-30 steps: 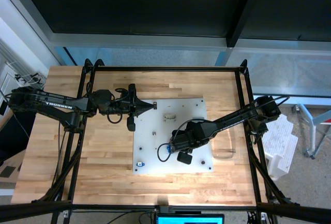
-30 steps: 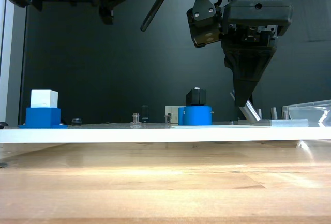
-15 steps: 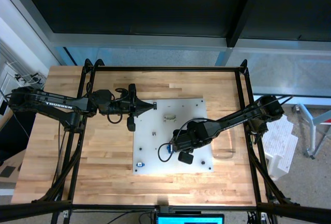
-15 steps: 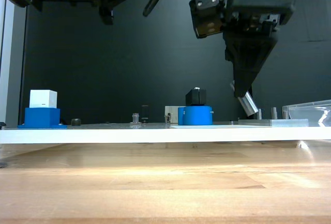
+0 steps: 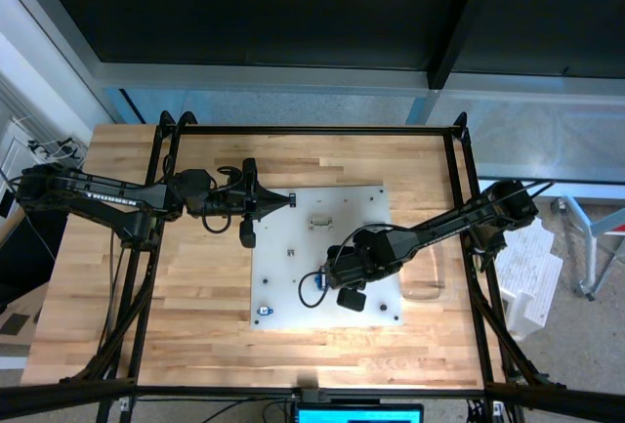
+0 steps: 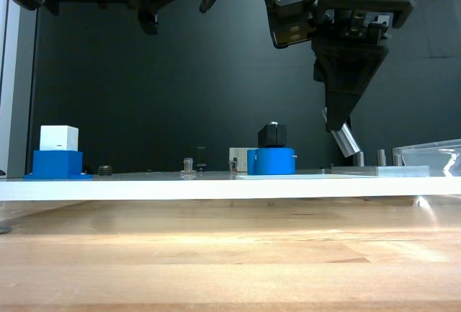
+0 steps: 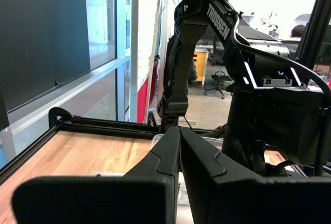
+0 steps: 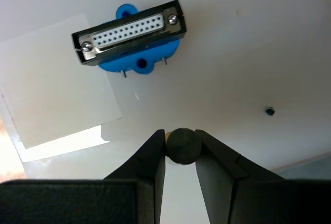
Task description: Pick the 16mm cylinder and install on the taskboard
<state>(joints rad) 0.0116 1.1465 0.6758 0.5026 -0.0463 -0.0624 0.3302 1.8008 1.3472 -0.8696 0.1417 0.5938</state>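
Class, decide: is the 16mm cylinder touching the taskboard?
Apart. The low view shows the 16mm cylinder, held in the right gripper's jaws, hanging clear above the taskboard. The left gripper hovers shut at the board's far-left corner.

Two grippers: left gripper over the far left corner of the one taskboard, right gripper above its middle. One cylinder, two blue connectors, one tray.
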